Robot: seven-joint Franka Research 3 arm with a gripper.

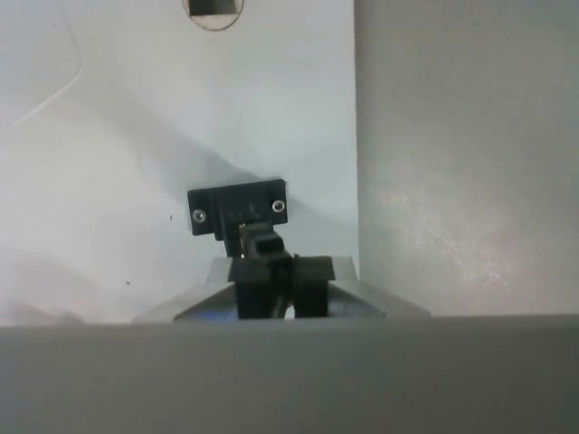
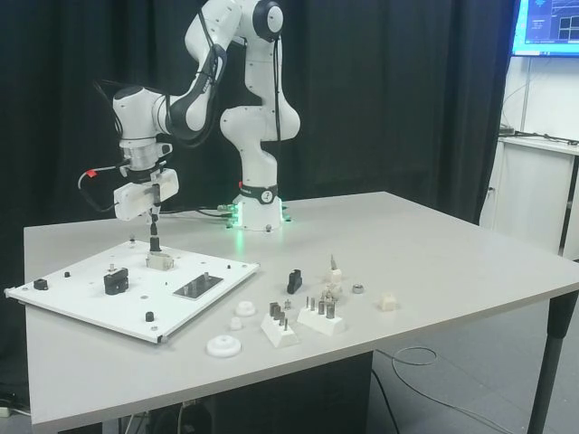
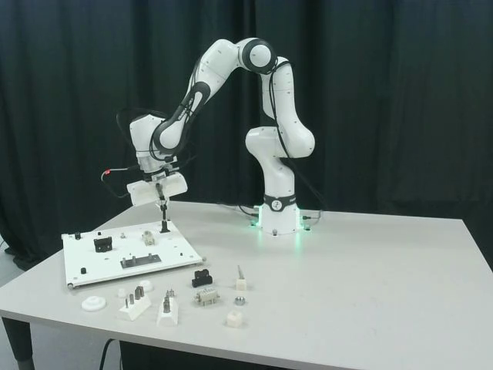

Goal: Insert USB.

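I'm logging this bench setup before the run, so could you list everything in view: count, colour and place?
Board: one, white, on the table near the gripper.
Socket: one, black, on the board below the gripper.
USB plug: one, black, held in the gripper above the board.
Black block: one, on the table beside the board.
Pin stands: two, white, near the table's front edge.
Discs: a few, white, near the board's corner.
Table: one, grey.
Curtain: black, behind.
Arm: one, white, bolted on the table.
Gripper: one, over the board.
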